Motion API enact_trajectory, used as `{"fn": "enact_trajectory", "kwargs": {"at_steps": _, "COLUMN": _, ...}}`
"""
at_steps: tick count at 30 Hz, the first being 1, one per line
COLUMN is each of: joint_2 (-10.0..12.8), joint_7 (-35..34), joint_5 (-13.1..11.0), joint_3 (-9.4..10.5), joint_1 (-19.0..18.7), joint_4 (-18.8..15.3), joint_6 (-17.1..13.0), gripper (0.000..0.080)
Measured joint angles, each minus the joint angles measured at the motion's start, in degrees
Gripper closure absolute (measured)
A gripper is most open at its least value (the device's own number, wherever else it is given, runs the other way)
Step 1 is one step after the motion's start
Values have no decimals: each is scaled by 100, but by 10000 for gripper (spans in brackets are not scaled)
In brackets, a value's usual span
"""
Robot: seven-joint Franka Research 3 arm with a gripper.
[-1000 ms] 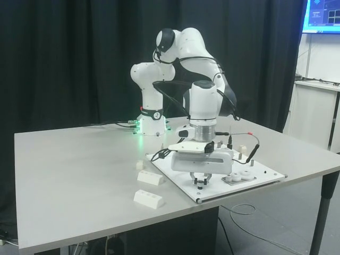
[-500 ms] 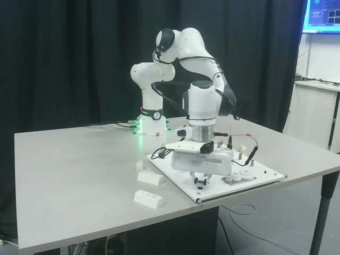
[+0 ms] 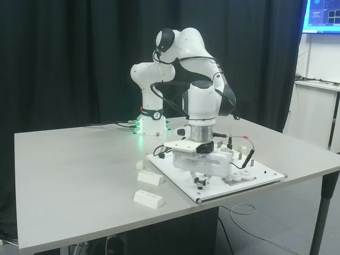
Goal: Insert bolt 4.
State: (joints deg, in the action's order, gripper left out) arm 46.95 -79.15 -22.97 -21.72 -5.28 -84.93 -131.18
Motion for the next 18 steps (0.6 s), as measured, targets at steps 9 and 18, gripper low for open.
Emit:
{"fn": "enact_trajectory", "kwargs": {"at_steps": 9, "joint_2": 1, "joint_7": -632, "joint_5": 0, "joint_3": 0, "joint_1": -5, "joint_4": 0, "joint_6": -15, "gripper": 578}}
{"fn": "enact_trajectory", "kwargs": {"at_steps": 18, "joint_2": 5, "joint_7": -1578, "joint_5": 0, "joint_3": 0, "joint_1": -8, "joint_4": 0, "joint_6": -39, "gripper": 578}}
